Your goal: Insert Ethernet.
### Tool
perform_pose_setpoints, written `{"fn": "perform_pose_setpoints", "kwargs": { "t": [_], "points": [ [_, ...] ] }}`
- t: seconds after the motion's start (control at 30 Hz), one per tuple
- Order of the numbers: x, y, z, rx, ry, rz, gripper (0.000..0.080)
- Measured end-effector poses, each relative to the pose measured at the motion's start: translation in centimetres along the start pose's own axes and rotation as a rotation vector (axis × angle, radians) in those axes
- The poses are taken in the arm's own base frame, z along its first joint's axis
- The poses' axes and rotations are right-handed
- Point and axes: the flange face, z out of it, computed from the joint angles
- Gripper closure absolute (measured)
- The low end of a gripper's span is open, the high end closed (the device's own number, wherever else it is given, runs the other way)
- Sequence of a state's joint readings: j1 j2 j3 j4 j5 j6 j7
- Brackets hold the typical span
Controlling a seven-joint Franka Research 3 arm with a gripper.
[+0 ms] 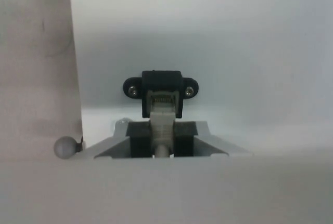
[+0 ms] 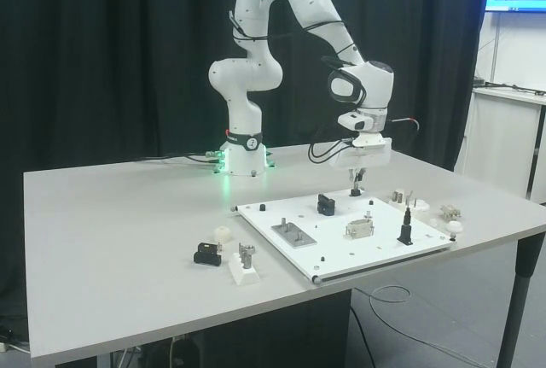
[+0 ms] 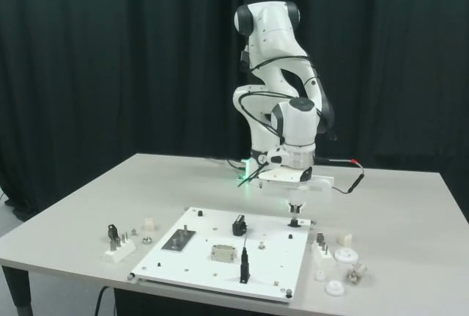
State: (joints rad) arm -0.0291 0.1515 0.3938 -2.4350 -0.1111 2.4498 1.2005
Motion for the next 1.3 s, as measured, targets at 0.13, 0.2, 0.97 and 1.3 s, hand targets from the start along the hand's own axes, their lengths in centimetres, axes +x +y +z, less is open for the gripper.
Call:
{"fn": "perform_pose_setpoints", "kwargs": {
  "t": [0.13, 0.2, 0.97, 1.3],
  "points": [
    [0.12, 0.03, 0.0, 0.002, 0.001, 0.001, 0.0719],
    [0.2, 0.05, 0.0, 0.004, 0.002, 0.003, 0.0719],
    [0.11, -0.11, 0.25, 0.009, 0.0, 0.014, 0.0719],
    [0.22, -0.02, 0.26, 0.006, -0.001, 0.017, 0.0719]
  ]
}}
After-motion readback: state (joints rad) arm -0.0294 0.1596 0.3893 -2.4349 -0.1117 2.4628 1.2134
